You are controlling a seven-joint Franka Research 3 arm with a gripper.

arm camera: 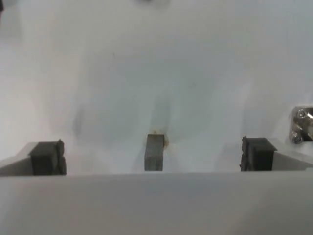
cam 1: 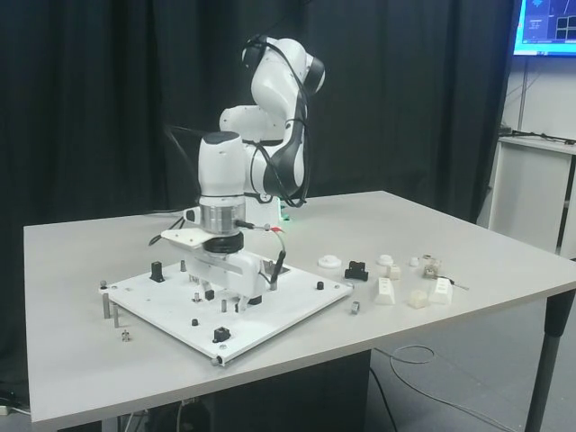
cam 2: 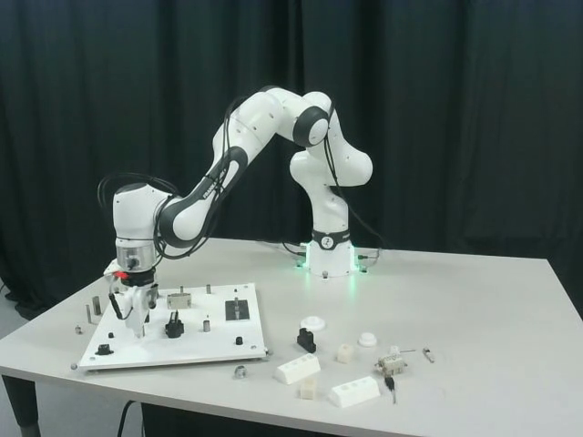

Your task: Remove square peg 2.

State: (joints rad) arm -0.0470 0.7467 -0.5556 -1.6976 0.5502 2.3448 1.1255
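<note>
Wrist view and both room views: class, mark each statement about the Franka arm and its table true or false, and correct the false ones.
1. The gripper is open. True.
2. A grey square peg stands between the fingers. True.
3. The fingers already clamp the peg. False: both stand clear of it.
4. The gripper hangs over the loose white blocks. False: it is over the white board.
5. The arm's base stands on the white board. False: on the grey table.

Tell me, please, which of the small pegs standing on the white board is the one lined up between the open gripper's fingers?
It is the grey square peg, standing midway between the two black fingertips of the gripper in the wrist view; no other peg appears there.
</note>
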